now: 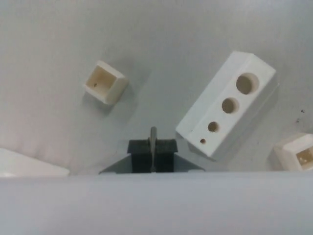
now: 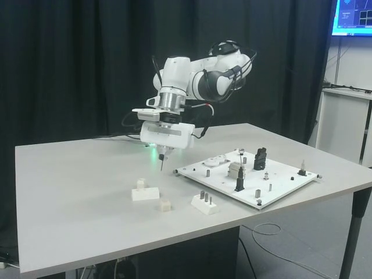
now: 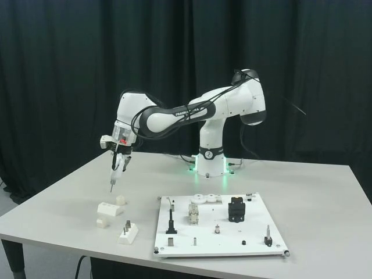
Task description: Insert round peg 1.
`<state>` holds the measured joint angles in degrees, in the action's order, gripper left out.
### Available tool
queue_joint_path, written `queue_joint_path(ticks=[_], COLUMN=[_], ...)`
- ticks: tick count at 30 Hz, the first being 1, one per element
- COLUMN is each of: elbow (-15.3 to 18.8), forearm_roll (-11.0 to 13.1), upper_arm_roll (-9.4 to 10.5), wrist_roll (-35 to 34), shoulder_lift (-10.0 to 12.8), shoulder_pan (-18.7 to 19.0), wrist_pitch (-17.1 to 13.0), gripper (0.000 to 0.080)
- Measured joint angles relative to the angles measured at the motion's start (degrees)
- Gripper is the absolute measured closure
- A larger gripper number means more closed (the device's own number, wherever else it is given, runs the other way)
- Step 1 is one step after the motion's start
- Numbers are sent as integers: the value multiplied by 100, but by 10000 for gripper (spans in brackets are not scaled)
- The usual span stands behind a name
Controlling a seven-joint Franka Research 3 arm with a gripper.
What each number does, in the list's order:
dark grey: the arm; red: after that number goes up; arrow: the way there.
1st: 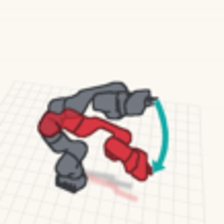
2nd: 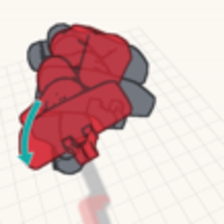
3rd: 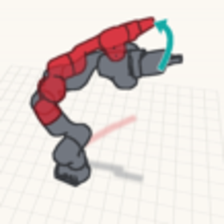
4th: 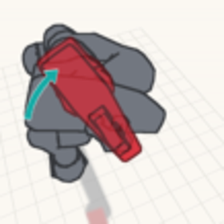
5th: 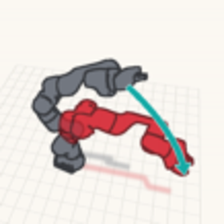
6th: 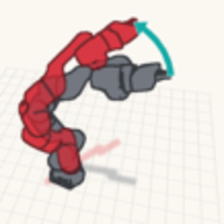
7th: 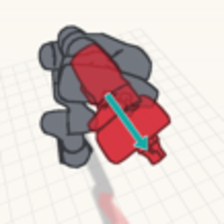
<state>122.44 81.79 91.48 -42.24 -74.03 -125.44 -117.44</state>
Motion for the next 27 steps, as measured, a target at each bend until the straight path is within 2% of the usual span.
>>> queue_joint_path(ticks=[16,27], elbow=[-63,-102], forearm_roll=[-60,-202], upper_arm_roll=[-66,-140], wrist_roll=[0,0], shoulder_lift=[28,37], shoulder_pan=[16,16], wrist_pitch=[3,-28], gripper=[787,787])
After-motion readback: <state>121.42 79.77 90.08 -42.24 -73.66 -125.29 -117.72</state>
